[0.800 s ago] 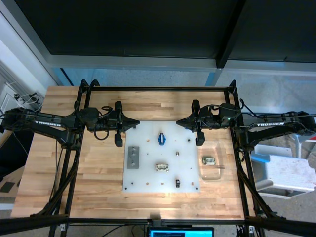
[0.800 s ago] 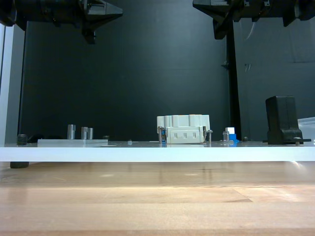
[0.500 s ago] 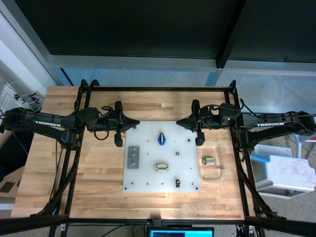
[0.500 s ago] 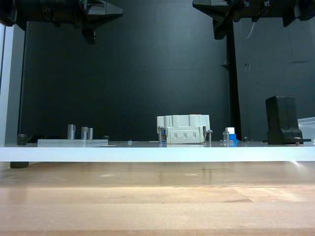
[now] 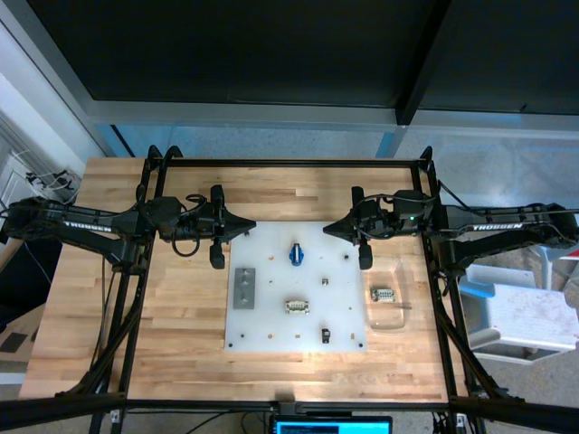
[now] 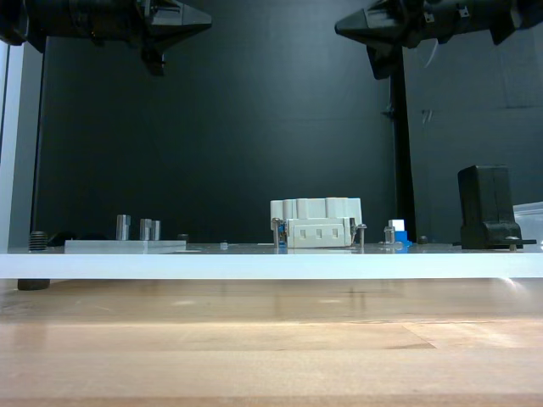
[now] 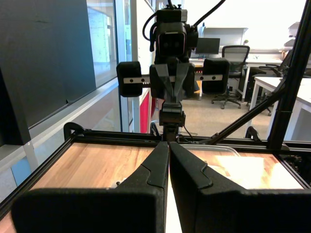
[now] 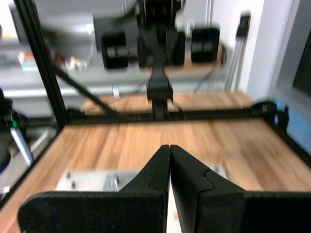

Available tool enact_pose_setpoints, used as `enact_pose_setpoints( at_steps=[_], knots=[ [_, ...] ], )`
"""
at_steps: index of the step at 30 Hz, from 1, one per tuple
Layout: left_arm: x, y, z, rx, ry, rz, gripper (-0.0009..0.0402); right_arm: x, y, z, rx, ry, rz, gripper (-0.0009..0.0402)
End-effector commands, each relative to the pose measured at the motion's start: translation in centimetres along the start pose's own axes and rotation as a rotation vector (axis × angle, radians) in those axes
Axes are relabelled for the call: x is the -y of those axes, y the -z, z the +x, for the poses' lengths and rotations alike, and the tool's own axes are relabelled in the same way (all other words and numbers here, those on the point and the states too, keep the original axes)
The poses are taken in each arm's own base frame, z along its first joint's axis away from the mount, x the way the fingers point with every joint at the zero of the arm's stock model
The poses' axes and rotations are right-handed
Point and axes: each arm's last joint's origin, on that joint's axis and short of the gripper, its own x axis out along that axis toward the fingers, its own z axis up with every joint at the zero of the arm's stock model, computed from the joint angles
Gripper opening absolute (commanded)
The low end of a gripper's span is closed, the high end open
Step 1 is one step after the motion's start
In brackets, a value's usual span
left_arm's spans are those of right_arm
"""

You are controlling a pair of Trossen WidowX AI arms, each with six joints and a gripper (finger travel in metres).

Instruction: Pick the HAN10E connector and install in the HAN10E hub

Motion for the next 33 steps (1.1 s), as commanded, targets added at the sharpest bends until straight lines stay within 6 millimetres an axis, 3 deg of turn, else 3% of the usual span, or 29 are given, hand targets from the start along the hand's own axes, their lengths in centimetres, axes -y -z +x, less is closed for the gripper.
enact_pose_setpoints(
  at_steps=[1,25,33],
  knots=[
    [0.0,0.0,0.0,0.0,0.0,0.0,0.0,0.0,-0.3,-0.2,-0.074,0.003,0.005,0.0],
    [0.0,0.0,0.0,0.0,0.0,0.0,0.0,-0.7,1.3,-3.7,-0.729,0.027,0.075,0.0],
    [0.0,0.0,0.0,0.0,0.0,0.0,0.0,-0.9,2.7,-4.9,-0.939,0.036,0.104,0.0]
  ],
)
